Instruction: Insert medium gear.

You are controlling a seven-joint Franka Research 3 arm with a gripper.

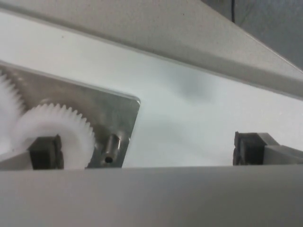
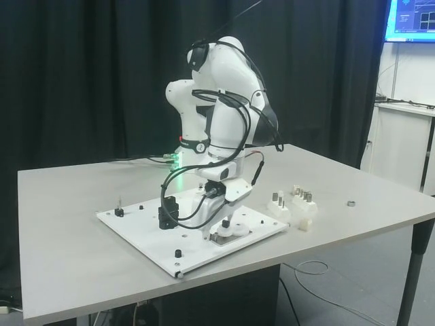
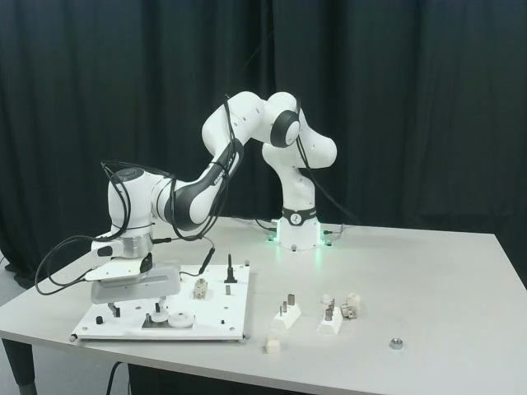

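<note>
- While the arm (image 3: 206,177) bends low over the white board (image 3: 235,317) on the grey table (image 3: 445,288), its gripper (image 1: 147,151) hangs just above the metal gear plate (image 1: 116,111), jaws released and wide apart, grasping nothing
- On that plate the medium gear (image 1: 54,125) lies flat beside a larger gear (image 1: 7,101), teeth seemingly meshed; one fingertip (image 1: 45,152) stands in front of it, the other fingertip (image 1: 248,149) is well apart over bare board
- Judged from this, the gear looks already seated; whether it is fully down on its shaft cannot be told
- To finish well, lift straight up so that the near finger does not drag the teeth or tilt the gear
- Beside the gear a bare metal peg (image 1: 112,149) stands near the plate's edge; keep clear of it
- Open room lies over the bare board past that edge; the small peg blocks (image 3: 329,317) sit well apart on the table
</note>
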